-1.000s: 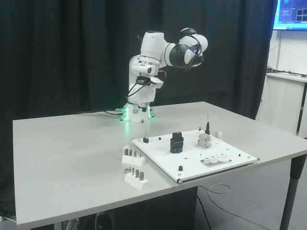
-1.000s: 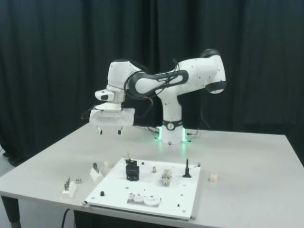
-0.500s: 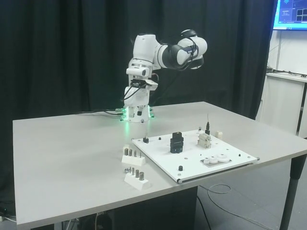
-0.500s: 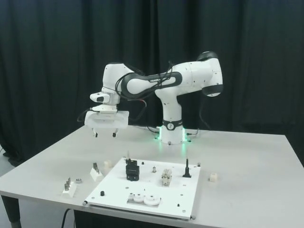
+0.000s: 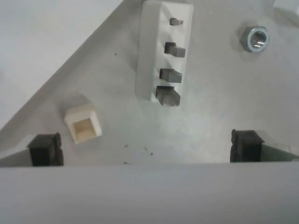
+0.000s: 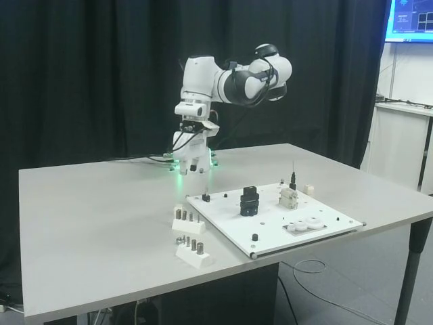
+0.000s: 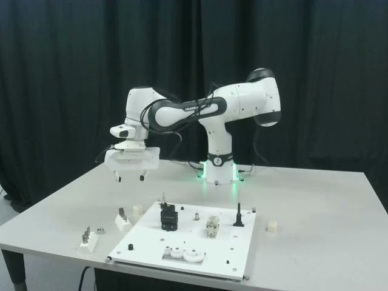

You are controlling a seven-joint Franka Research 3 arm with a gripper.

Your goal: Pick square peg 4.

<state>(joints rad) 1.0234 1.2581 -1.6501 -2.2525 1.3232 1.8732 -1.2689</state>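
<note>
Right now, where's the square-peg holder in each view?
Wrist view: square-peg holder, beside the nut.
First room view: holder nearer the arm, left of the white board.
Second room view: holder nearer the white board, at its left.
Shared landmark: the nut.

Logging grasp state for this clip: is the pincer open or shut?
Open. In the wrist view, the pincer has its two black fingertips far apart, nothing between them.

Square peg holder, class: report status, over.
End effector open, high above table. Peg holder directly below, four pegs seated, none gripped. Nut and small cube nearby, not blocking.
</note>
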